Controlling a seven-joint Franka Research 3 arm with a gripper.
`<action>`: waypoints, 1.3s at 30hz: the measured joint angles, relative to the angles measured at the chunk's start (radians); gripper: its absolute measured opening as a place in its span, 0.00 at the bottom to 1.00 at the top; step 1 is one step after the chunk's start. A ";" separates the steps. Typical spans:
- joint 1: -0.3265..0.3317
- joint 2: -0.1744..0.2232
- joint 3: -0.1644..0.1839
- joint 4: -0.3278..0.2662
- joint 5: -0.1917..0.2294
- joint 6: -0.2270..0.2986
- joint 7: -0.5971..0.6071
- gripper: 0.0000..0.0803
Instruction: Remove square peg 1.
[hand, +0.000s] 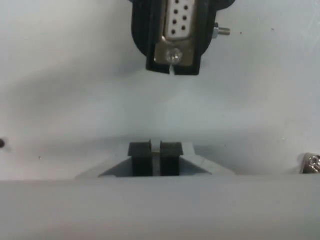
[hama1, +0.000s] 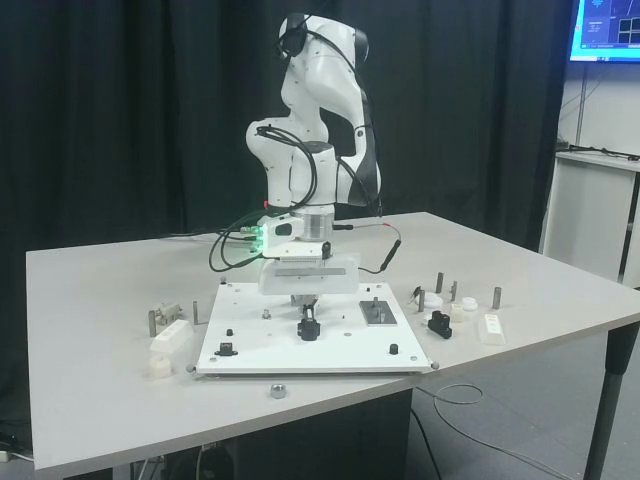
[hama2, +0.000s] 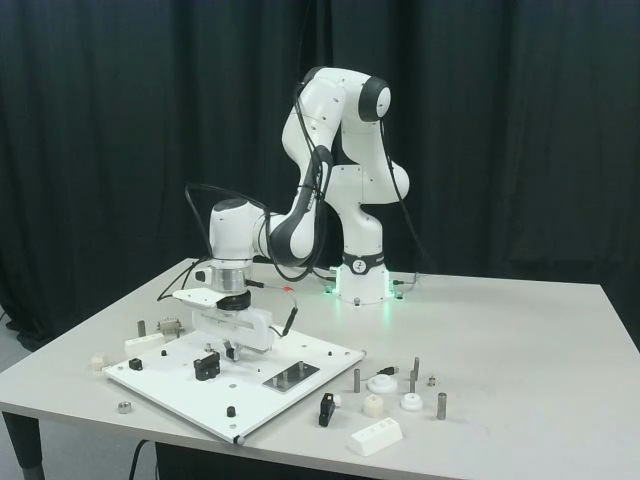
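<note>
My gripper (hand: 156, 159) hangs just above the white board (hama1: 260, 345), its two black fingers (hand: 140, 159) almost touching and nothing visible between them. Close beside it on the board stands a black holder with a grey multi-pin connector (hand: 175, 35), which both room views also show as a black holder (hama1: 309, 328) (hama2: 207, 365). A grey metal plate (hama1: 378, 312) (hama2: 290, 375) lies on the board to one side of the gripper (hama1: 307, 300) (hama2: 232, 347). No view lets me pick out a square peg.
Several upright grey pegs (hama1: 438, 282) (hama2: 356, 380), small white parts and a white block (hama1: 492, 328) (hama2: 375, 436) stand on the table beside the board. On its other side are another white block (hama1: 170, 340) and short pins. A loose nut (hama1: 277, 390) lies near the front edge.
</note>
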 joint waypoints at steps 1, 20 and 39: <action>0.000 0.000 0.000 0.000 0.000 0.000 -0.002 0.04; 0.000 -0.003 -0.002 0.003 0.000 -0.011 -0.014 0.04; 0.000 -0.025 -0.010 0.008 -0.006 -0.045 -0.021 0.04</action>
